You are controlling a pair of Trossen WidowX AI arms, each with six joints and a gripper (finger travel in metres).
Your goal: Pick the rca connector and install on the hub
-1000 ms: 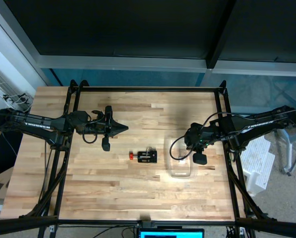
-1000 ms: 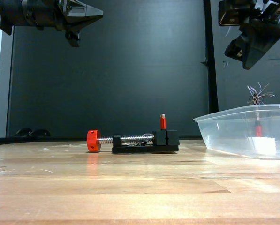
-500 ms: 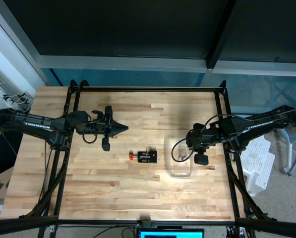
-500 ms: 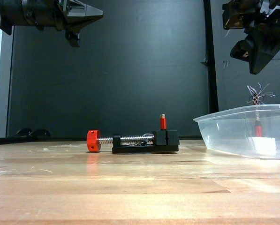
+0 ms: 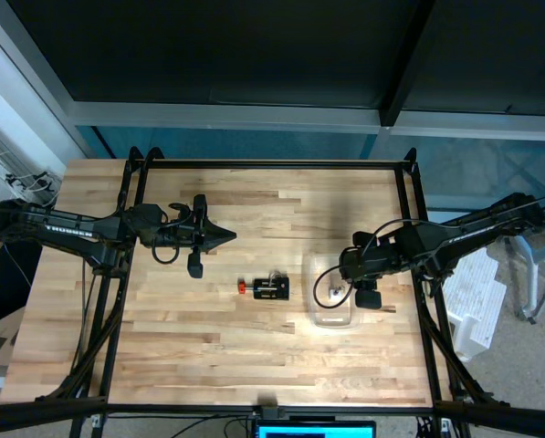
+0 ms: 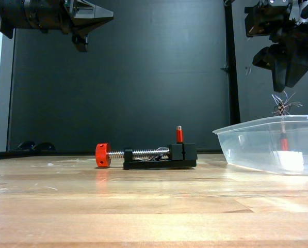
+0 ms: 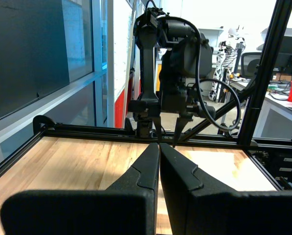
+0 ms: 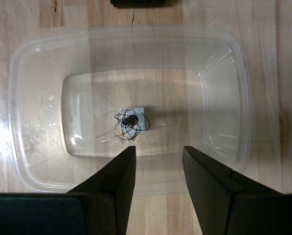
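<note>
Your black left arm (image 5: 89, 233) bore white Trossen lettering (image 5: 67, 231); a black cable (image 5: 317, 276) looped off your right arm (image 5: 464, 224). Tapered matte-black fingers (image 7: 146, 166) tipped your left gripper (image 7: 159, 145), over the table's (image 5: 254, 351) left side, and your right gripper (image 8: 158, 148), over its right.

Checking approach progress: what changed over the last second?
The right gripper tipped from a slant to pointing straight down and came lower over the tray; it is open and holds nothing. The left gripper, shut and raised at the left, the black block and the tray stayed put.
</note>
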